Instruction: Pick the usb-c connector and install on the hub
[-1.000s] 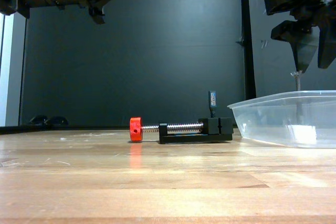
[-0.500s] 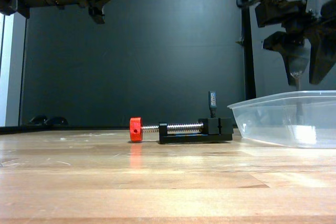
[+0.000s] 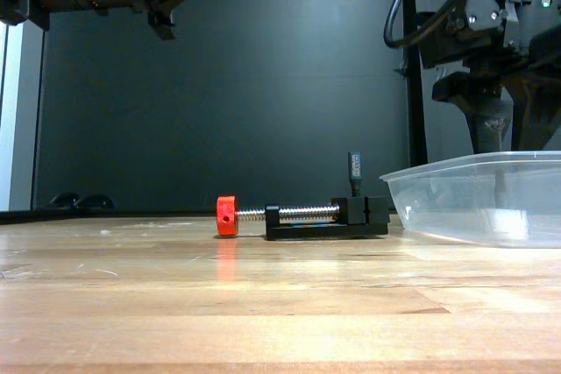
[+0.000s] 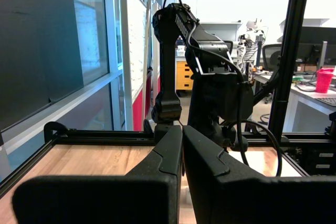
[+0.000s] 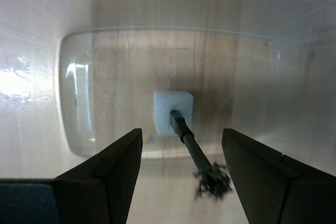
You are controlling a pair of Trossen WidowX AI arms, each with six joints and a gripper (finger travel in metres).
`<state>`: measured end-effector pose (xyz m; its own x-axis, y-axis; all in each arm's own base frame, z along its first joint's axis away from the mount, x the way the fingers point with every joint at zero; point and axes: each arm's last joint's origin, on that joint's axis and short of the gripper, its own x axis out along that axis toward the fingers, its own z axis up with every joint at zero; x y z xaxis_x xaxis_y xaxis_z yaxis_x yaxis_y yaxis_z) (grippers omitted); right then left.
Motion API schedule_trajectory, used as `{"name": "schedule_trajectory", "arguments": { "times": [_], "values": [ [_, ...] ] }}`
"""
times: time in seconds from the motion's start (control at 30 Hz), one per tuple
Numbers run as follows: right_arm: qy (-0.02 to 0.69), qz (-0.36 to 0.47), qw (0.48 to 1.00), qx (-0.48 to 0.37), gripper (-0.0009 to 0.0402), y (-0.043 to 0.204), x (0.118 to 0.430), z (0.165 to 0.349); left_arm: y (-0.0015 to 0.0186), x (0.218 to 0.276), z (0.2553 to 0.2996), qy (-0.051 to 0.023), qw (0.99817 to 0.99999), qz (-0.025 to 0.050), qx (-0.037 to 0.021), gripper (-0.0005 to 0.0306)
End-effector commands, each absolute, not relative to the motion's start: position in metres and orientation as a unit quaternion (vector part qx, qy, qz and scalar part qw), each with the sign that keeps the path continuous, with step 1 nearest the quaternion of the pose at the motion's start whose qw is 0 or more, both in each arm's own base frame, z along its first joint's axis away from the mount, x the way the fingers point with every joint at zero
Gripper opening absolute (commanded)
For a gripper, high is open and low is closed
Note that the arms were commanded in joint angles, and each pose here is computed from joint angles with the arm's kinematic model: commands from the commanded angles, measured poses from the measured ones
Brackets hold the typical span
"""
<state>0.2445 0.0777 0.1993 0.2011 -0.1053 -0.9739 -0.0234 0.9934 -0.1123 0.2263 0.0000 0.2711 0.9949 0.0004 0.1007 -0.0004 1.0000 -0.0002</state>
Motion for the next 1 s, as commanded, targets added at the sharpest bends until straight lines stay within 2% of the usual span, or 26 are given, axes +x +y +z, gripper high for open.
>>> {"name": "schedule_trajectory", "arguments": {
  "times": [0.03, 0.57, 1.0],
  "values": [
    [0.630, -0.027, 0.774, -0.050, 0.0212, 0.077, 0.243, 0.194, 0.0000, 0.2263, 0.2712, -0.0508, 0.99871, 0.0000, -0.0001, 0.0000],
    [0.618, -0.026, 0.784, -0.044, 0.0208, 0.076, 0.239, 0.175, 0.0000, 0.2263, 0.2712, -0.0508, 0.99871, 0.0002, -0.0001, 0.0000],
    [0.612, -0.029, 0.789, -0.046, 0.0125, 0.075, 0.240, 0.172, 0.0000, 0.2263, 0.2712, -0.0508, 0.99871, 0.0000, -0.0001, 0.0000]
  ]
}}
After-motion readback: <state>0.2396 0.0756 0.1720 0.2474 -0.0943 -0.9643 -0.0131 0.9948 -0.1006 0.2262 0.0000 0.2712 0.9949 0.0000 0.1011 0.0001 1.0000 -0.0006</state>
